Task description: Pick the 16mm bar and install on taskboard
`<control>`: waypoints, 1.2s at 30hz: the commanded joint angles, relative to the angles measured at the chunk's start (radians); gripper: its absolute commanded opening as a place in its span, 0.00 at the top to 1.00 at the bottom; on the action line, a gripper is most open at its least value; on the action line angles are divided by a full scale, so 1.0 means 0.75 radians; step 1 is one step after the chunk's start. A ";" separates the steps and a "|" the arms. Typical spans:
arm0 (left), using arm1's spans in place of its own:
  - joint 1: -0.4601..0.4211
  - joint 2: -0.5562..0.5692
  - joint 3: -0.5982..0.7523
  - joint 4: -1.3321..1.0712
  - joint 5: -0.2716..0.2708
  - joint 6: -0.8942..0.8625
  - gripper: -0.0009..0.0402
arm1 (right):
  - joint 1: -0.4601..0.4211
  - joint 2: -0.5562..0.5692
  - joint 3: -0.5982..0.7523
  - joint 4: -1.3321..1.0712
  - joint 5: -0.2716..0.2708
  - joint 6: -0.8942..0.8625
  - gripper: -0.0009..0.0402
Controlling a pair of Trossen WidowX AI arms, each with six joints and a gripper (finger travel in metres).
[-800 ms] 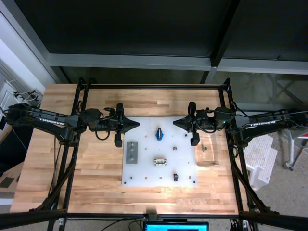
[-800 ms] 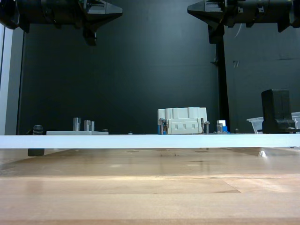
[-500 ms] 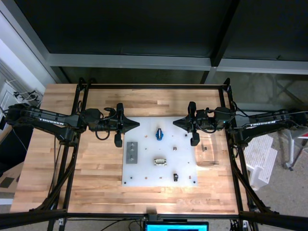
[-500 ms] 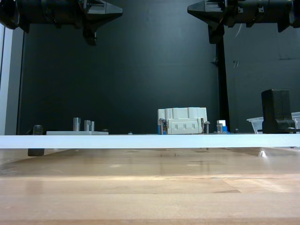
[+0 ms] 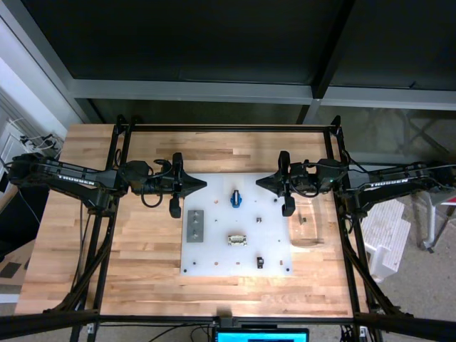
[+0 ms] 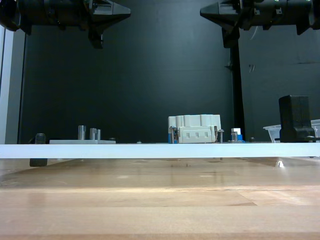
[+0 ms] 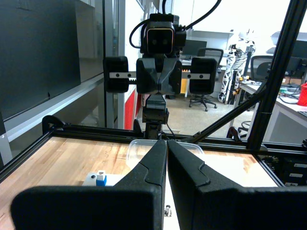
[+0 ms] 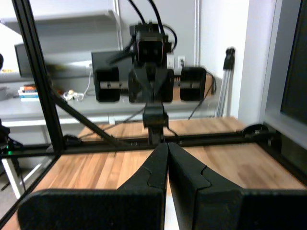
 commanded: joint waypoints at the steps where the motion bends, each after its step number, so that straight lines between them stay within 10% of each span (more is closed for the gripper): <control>1: 0.001 0.000 0.001 0.000 -0.001 0.000 0.98 | 0.000 -0.001 0.029 -0.114 0.001 0.036 0.98; 36: 0.001 0.000 0.001 0.000 -0.001 0.000 0.98 | 0.021 0.081 0.593 -1.954 0.000 0.090 0.98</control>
